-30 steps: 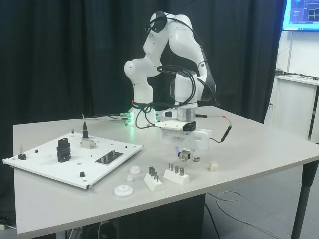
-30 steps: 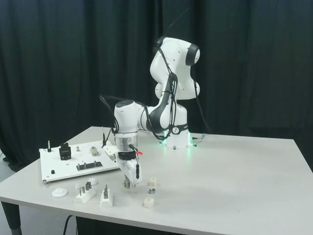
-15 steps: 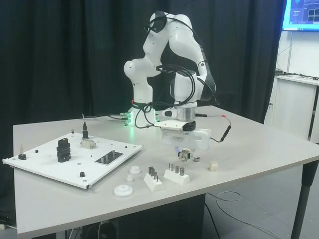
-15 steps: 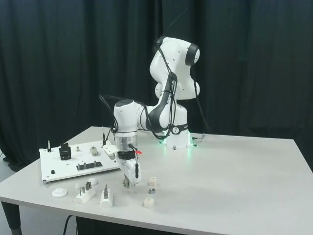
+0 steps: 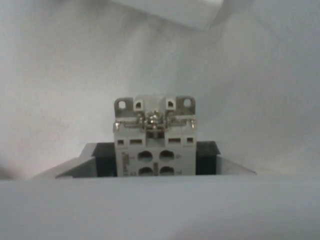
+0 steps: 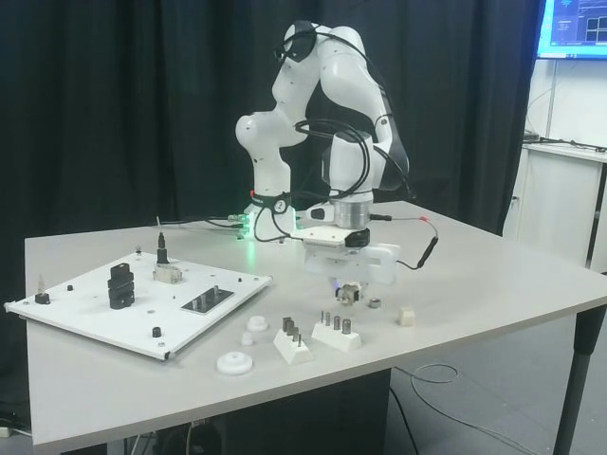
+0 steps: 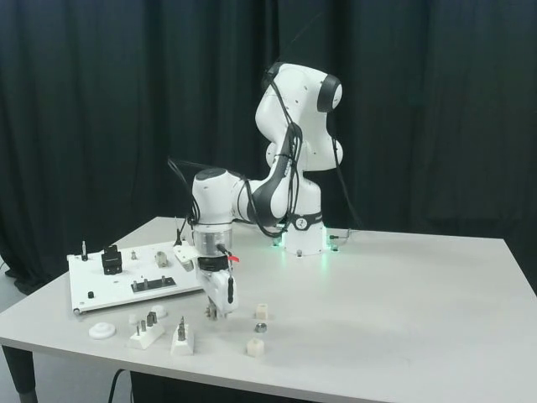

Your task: Insert waterproof.

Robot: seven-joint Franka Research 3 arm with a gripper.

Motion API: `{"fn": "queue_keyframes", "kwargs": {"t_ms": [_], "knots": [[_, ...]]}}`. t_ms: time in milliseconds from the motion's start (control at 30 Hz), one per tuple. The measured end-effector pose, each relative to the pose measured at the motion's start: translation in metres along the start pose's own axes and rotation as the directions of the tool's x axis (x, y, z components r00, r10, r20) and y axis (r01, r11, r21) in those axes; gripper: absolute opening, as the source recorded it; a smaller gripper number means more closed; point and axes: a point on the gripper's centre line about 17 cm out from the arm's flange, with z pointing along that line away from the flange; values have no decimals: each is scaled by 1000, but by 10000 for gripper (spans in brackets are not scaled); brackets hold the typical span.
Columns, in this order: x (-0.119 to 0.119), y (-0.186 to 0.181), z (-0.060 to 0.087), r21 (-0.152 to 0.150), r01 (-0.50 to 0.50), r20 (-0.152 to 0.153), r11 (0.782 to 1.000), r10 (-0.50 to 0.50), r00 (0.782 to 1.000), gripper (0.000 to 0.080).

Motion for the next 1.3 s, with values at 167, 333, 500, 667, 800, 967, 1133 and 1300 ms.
{"fn": "queue_keyframes", "kwargs": {"t_ms": [167, 333, 500, 667, 800, 967, 1133, 1300], "knots": [[10, 7, -5, -13, 12, -17, 1000, -12, 1000, 315], [19, 21, -11, -40, 33, -23, 999, -34, 999, 315], [27, 42, -17, -86, 72, -20, 994, -74, 997, 315], [34, 67, -23, -139, 119, -10, 983, -122, 993, 315], [36, 91, -28, -173, 142, 6, 975, -143, 990, 315], [37, 123, -35, -200, 180, 30, 963, -178, 984, 315], [36, 152, -42, -196, 211, 53, 958, -204, 978, 315], [35, 177, -48, -177, 246, 74, 953, -236, 969, 315]]}}
